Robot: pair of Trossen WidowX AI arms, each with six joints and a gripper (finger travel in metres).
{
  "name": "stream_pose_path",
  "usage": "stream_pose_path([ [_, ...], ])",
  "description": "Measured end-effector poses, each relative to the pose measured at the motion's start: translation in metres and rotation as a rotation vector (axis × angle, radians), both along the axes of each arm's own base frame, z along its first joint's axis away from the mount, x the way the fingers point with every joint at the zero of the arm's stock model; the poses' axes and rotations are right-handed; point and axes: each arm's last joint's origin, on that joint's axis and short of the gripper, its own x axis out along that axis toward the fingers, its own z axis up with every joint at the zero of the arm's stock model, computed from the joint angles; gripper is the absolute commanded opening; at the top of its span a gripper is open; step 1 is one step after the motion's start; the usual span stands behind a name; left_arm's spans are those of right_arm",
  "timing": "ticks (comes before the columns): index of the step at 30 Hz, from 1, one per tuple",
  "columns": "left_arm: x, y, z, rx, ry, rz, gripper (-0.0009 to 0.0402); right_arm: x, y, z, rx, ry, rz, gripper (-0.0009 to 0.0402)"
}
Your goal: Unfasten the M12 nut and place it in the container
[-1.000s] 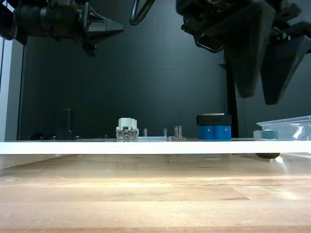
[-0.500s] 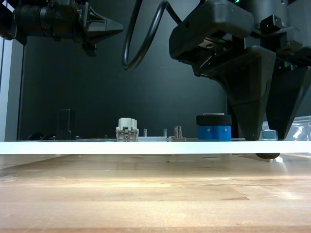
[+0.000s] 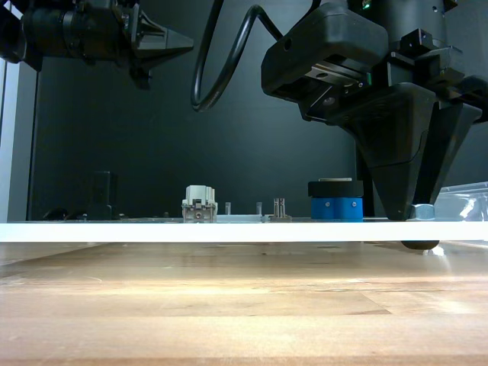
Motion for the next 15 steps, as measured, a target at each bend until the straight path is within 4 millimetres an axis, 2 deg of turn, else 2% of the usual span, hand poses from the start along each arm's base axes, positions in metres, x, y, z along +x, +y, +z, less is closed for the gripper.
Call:
stream_pose_path([
  [8, 0.0000, 0.0000, 0.0001, 0.000, -0.001, 0.000, 0.0000, 0.0000, 0.0003, 0.0000, 0.005, 0.001, 0.037, 0.0016],
  [12, 0.0000, 0.0000, 0.0000, 0.000, 0.000, 0.000, 0.0000, 0.0003, 0.0004, 0.0002, 0.000, -0.006, 0.161, 0.0016],
  [15, 0.0000, 0.0000, 0.0000, 0.000, 0.000, 0.000, 0.0000, 0.0007, 0.0004, 0.0004, -0.008, -0.014, 0.321, 0.0016],
])
